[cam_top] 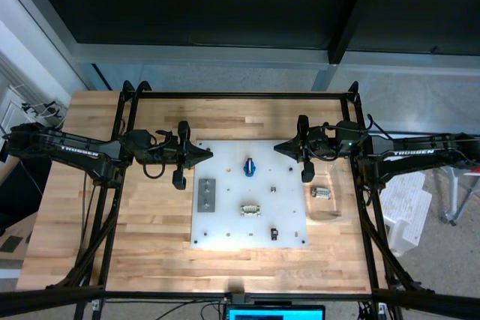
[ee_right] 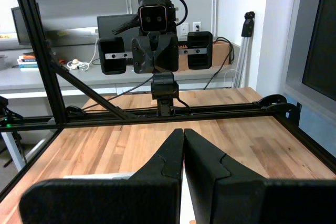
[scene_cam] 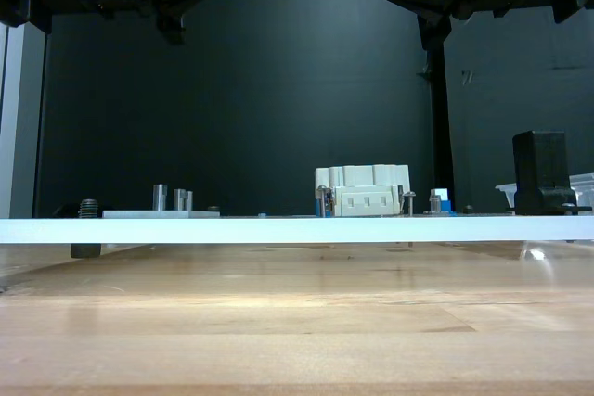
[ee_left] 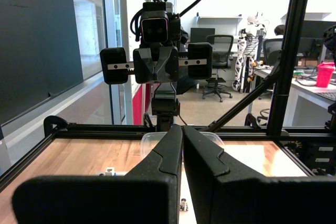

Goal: Pick the HAN10E connector and install on the hub

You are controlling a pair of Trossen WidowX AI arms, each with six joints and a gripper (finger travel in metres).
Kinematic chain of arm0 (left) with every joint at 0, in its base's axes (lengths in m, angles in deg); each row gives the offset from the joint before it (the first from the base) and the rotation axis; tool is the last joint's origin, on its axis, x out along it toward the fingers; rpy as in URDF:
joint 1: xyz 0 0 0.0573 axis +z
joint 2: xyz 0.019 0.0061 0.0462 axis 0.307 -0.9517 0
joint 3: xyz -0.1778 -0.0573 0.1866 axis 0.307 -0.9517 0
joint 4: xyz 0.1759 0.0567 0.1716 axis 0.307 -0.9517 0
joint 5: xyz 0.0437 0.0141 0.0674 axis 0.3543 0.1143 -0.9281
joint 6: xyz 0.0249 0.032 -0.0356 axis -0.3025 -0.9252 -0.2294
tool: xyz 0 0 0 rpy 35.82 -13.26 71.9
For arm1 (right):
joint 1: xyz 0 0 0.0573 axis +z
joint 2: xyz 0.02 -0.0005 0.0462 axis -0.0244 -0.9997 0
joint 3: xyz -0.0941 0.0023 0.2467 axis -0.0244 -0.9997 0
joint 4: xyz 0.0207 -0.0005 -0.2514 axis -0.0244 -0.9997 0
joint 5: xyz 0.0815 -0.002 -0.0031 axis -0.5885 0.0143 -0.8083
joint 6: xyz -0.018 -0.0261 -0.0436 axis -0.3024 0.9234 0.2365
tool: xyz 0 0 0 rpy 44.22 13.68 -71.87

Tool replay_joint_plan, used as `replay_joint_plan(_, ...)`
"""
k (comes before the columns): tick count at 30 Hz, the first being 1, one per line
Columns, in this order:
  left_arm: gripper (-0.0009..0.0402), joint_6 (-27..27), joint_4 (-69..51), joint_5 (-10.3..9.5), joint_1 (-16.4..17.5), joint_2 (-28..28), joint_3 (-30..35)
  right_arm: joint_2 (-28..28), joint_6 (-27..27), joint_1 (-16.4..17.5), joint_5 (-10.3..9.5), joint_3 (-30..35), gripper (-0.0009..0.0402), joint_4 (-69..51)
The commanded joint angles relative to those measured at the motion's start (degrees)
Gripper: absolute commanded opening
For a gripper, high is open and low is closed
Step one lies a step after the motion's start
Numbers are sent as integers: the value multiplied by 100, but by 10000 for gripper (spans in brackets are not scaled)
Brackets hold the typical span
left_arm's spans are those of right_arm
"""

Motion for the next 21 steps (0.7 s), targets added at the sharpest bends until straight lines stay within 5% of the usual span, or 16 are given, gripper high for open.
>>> replay_joint_plan(1,0,0,0,0,2,-2,0,-2,-2,2,0,2,0,2)
replay_joint_plan(15,0,0,0,0,2,-2,0,-4,-59,2,-4,2,0,2)
replay_joint_plan(21,0,0,0,0,2,-2,0,48,-273,13,-94,197,0,-1137)
